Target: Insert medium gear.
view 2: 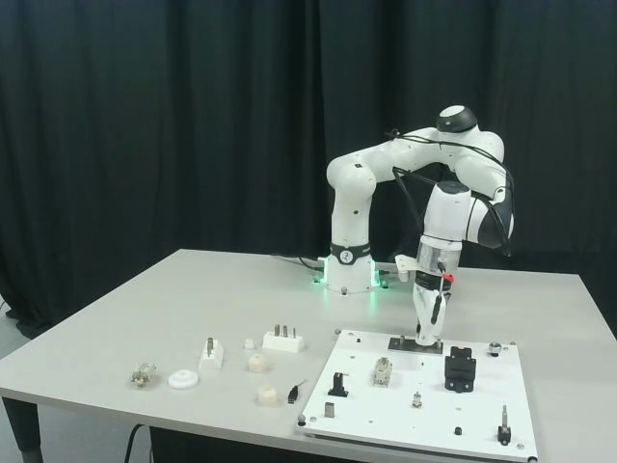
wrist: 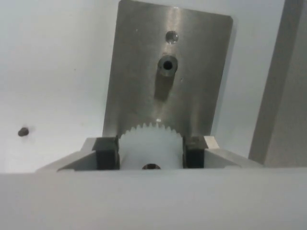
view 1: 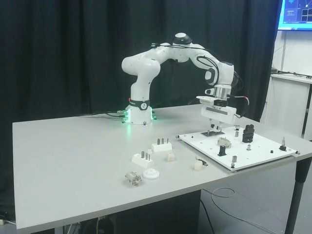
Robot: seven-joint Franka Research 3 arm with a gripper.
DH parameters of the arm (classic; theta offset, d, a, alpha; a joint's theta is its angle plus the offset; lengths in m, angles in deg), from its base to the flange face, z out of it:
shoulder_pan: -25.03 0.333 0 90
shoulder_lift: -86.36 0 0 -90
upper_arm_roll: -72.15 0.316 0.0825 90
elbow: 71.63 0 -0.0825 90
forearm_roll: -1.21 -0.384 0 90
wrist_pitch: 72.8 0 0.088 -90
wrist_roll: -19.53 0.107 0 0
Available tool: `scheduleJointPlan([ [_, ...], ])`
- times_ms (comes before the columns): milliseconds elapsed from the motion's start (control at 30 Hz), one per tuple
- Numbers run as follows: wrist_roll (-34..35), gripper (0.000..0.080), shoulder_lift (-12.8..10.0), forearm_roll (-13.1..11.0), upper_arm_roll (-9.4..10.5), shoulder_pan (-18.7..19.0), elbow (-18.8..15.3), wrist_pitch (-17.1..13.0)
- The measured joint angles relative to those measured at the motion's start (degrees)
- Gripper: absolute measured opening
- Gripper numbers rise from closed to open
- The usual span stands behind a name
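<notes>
In the wrist view a white toothed gear [wrist: 151,140] sits clamped between the two black finger pads [wrist: 106,153], with my gripper [wrist: 150,154] shut on it. Just beyond the gear lies a grey metal plate [wrist: 168,86] with a dark round peg or hole [wrist: 167,64] and a smaller one [wrist: 171,36]. From the room, the gripper [view 1: 213,127] [view 2: 425,330] hangs straight down, close over that plate [view 2: 415,343] at the back edge of the white board [view 1: 253,155] [view 2: 482,424]. Whether the gear touches the plate is hidden.
A larger white gear [view 1: 151,174] [view 2: 182,379] lies loose on the grey table beside white peg holders [view 1: 162,145] [view 2: 283,339] and small parts. Black and metal fixtures [view 2: 459,370] stand on the board near the gripper. The arm's base [view 1: 138,113] glows green.
</notes>
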Motion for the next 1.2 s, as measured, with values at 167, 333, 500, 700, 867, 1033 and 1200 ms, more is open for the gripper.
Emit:
scheduleJointPlan([
  [167,0.0,0.0283,0.0,0.0,0.06,0.0,0.05,-0.02],
  [333,0.0,0.0453,0.0,0.53,0.04,0.0,0.32,-0.15],
  [500,0.0,0.0453,0.0,2.0,-0.33,0.0,0.89,-0.14],
  [700,0.03,0.0775,0.07,2.93,-1.18,0.05,1.43,0.49],
  [867,0.06,0.0794,0.08,3.66,-2.16,0.16,1.65,1.52],
  [1033,0.09,0.0798,0.09,4.69,-3.13,0.18,1.87,2.51],
  [1200,0.09,0.0798,0.09,5.32,-3.94,0.17,1.96,3.16],
])
